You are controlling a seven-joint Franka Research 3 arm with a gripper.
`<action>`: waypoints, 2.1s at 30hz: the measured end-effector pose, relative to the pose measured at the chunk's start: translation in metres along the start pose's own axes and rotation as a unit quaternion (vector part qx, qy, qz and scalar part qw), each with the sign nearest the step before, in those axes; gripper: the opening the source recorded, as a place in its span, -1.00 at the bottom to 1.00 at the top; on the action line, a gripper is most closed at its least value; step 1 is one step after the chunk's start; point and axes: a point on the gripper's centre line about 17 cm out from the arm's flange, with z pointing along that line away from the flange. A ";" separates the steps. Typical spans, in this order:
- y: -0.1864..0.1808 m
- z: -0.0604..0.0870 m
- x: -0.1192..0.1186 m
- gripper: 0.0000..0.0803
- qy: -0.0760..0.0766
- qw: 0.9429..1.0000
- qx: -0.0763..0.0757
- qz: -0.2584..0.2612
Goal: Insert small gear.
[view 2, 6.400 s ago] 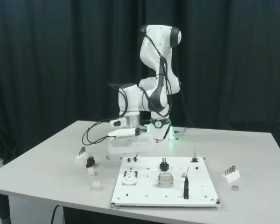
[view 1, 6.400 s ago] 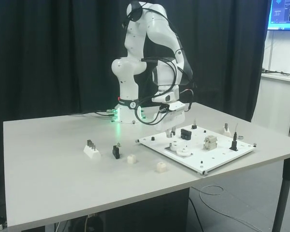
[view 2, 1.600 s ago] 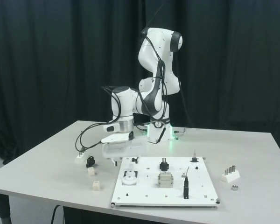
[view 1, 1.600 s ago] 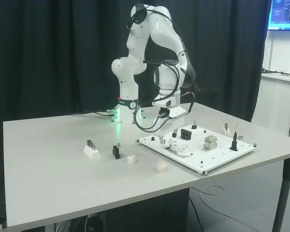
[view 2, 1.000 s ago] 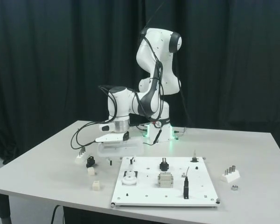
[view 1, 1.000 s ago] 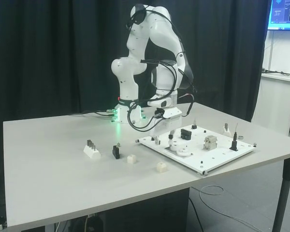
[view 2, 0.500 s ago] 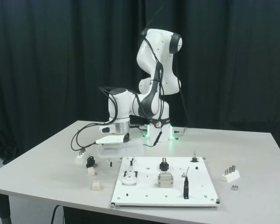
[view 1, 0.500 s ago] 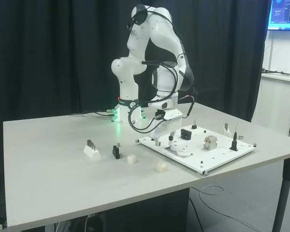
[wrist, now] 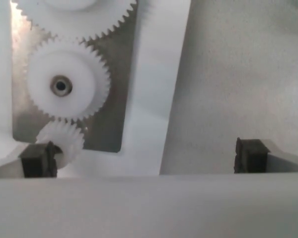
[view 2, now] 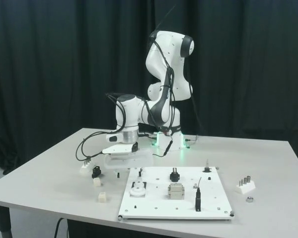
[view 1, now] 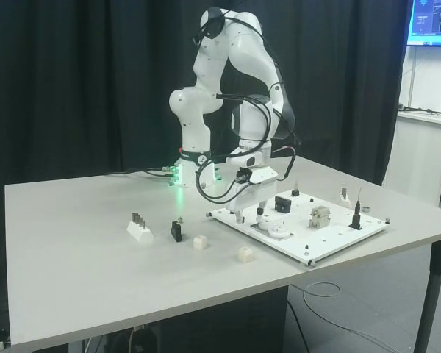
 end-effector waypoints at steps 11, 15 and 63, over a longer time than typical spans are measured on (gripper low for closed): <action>-0.005 0.000 0.003 0.99 0.001 1.000 0.002 -0.004; -0.011 -0.001 0.005 0.99 0.000 1.000 0.005 -0.008; -0.043 0.006 0.006 -0.16 -0.003 1.000 0.017 -0.021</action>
